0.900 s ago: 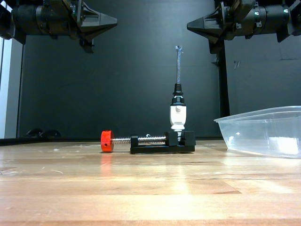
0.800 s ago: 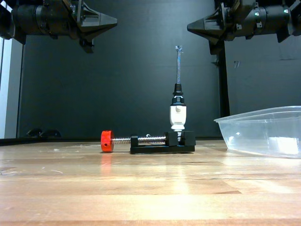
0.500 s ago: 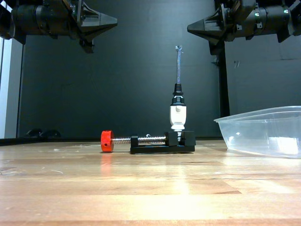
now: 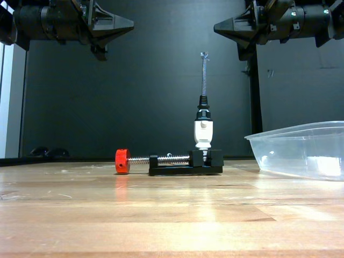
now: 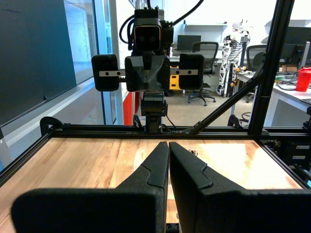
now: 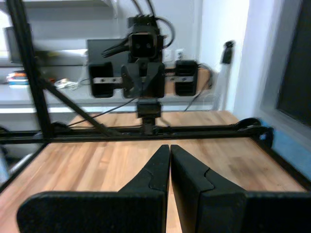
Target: Remove the power plug from the receptacle and place in the container
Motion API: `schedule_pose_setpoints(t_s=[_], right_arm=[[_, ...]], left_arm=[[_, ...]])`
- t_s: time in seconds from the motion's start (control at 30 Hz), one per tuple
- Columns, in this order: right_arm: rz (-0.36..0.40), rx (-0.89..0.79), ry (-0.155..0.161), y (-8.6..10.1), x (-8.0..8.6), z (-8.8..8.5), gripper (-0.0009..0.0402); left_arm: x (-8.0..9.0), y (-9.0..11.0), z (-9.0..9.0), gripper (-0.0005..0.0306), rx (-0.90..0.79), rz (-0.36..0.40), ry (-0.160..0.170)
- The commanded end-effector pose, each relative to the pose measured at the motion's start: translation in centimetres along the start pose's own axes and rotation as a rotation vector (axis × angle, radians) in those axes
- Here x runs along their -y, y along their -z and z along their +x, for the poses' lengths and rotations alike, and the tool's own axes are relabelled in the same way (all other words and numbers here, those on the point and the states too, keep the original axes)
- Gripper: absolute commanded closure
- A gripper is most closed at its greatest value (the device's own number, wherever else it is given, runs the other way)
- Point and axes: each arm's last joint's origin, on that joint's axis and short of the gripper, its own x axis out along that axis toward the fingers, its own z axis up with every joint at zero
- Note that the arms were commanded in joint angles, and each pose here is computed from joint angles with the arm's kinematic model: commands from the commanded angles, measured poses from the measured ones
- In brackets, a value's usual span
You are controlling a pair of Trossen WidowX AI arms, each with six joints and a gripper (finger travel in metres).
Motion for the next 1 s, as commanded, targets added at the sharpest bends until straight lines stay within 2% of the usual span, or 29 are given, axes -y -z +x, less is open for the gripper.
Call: schedule_pose_setpoints(t_s=[0.03,0.23,0.27,0.33,0.57,0.63,0.77,0.93,1.0], right_arm=[[0.015,-0.127,-0.048,-0.4,-0.4,0.3,0.0393],[0.021,-0.396,-0.074,-1.9,-1.4,1.2,0.0393],[0.022,-0.441,-0.077,-1.9,-1.5,1.4,0.0393],[0.014,-0.526,-0.062,-1.9,-1.8,1.9,0.0393],[0.003,-0.757,-0.081,-1.2,-2.8,4.0,0.0393],[-0.009,-0.819,-0.063,-1.0,-3.1,4.5,0.0392],[-0.025,-0.913,-0.053,-0.8,-3.6,5.5,0.0374],[-0.001,-0.963,-0.04,-1.0,-4.0,6.5,0.0313],[-0.011,-0.981,-0.005,-1.1,-4.2,6.8,0.0285]], left_arm=[[0.0,0.0,0.0,0.03,0.0,0.0,0.0],[0.0,0.0,0.0,0.03,0.0,0.0,0.0],[0.0,0.0,0.0,0.03,0.001,0.0,0.0],[0.0,0.0,0.0,0.03,0.001,0.0,0.0],[0.0,0.0,0.0,0.03,0.001,0.0,0.0],[0.0,0.0,0.0,0.03,0.001,0.0,0.0],[0.0,0.0,0.0,0.03,0.001,0.0,0.0],[0.0,0.0,0.0,0.03,0.001,0.0,0.0],[0.0,0.0,0.0,0.03,0.001,0.0,0.0]])
